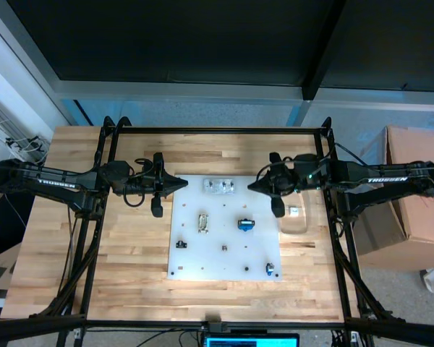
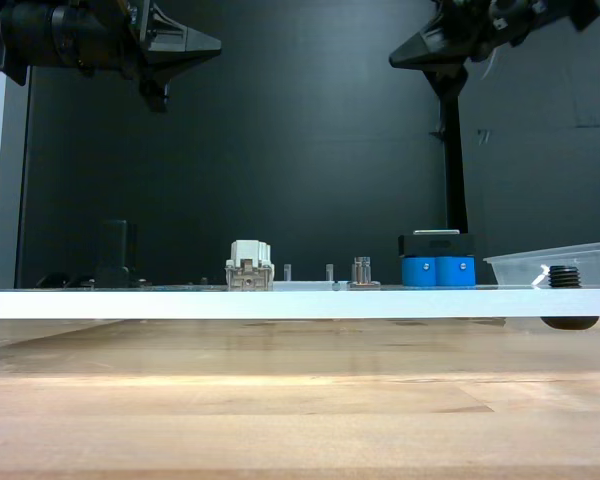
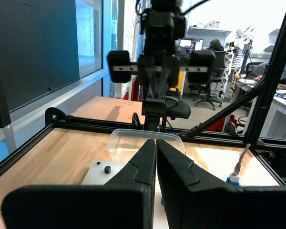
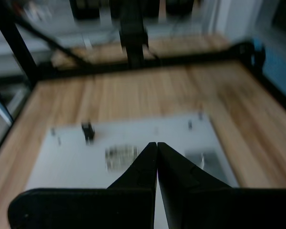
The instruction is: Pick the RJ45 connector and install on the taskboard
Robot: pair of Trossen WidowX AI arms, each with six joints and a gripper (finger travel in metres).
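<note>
Your wooden desk sits inside a black metal frame. Beyond the desk's far edge, a dark panel rises above grey floor. A cardboard box stands just right of the desk. Past the desk, a bright workshop holds office chairs and tall windows.
</note>
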